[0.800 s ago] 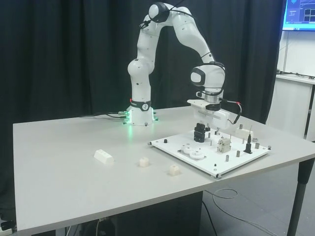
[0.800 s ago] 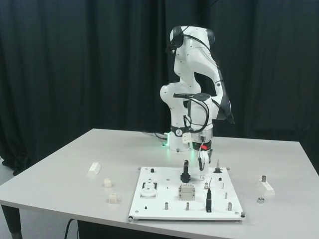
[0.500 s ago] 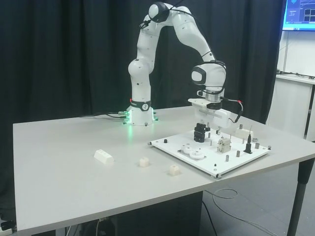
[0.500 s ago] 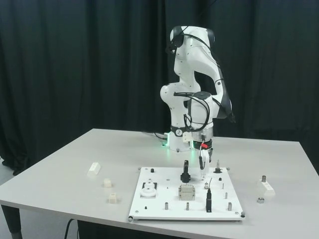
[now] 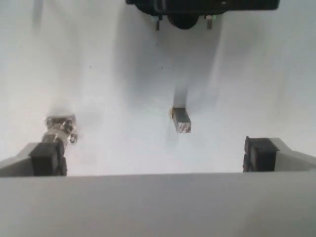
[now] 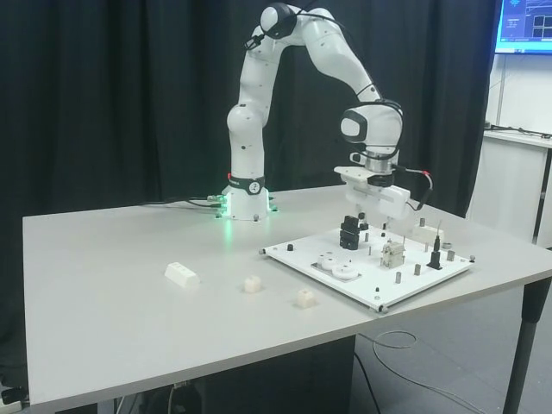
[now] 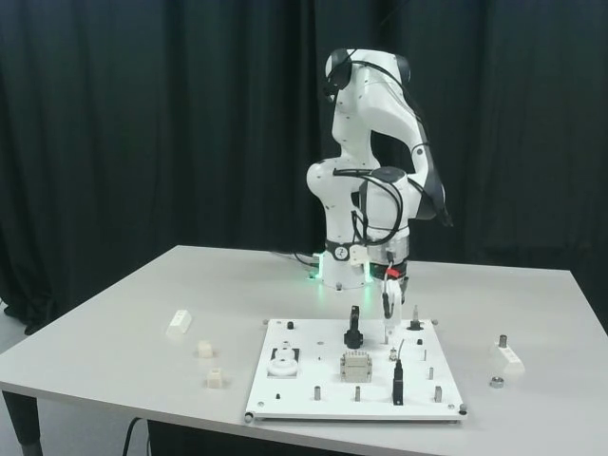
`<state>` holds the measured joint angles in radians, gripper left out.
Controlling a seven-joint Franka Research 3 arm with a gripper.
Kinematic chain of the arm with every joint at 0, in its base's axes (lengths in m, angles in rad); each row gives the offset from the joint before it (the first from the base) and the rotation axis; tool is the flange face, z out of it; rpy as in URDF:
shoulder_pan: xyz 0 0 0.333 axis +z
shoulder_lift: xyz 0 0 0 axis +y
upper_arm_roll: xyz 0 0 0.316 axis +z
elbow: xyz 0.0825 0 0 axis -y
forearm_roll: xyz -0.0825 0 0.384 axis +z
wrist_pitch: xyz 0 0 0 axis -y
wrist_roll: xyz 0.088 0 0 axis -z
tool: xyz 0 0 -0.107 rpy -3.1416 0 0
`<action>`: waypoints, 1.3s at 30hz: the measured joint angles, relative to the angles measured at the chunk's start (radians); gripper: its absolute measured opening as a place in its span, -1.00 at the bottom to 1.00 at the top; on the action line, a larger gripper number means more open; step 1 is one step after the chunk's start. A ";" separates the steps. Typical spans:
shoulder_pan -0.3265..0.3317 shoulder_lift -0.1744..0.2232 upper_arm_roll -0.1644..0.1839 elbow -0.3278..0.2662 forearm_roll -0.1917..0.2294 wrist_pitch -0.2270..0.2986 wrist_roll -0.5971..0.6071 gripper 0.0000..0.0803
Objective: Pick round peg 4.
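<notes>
One grey counter [image 6: 103, 285] carries a flat white assembly board [image 7: 304, 397] studded with small parts. Above it hangs the tool [image 5: 153, 150], fingers spread wide and holding nothing. Between the black pads [image 5: 258, 154] stands a short grey metal round peg [image 5: 181, 120], upright in the board. Its number cannot be read.

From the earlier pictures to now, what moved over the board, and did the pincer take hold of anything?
The pincer rose a little above the white board and shifted slightly away from the arm's base. In the wrist view its fingers stand apart with nothing between them; a small peg stands on the board below. The loose white blocks on the grey table stayed put.
</notes>
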<state>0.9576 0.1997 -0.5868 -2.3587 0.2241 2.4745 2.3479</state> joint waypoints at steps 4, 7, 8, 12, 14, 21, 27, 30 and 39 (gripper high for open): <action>0.032 0.000 -0.035 0.018 -0.002 -0.031 0.000 0.99; 0.059 0.000 -0.064 0.032 -0.003 -0.056 0.002 0.99; 0.068 0.000 -0.073 0.036 -0.004 -0.064 0.002 0.99; 0.105 0.001 -0.111 0.053 -0.010 -0.098 0.009 0.99; 0.124 0.002 -0.130 0.062 -0.014 -0.116 0.012 0.99; 0.194 0.008 -0.195 0.090 -0.018 -0.173 0.025 0.99; 0.265 0.024 -0.260 0.117 -0.018 -0.215 0.028 0.99; 0.305 0.035 -0.294 0.133 -0.018 -0.238 0.028 0.99; 0.452 0.086 -0.409 0.189 -0.015 -0.309 0.011 0.99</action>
<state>1.4092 0.2857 -0.9960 -2.1697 0.2089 2.1651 2.3589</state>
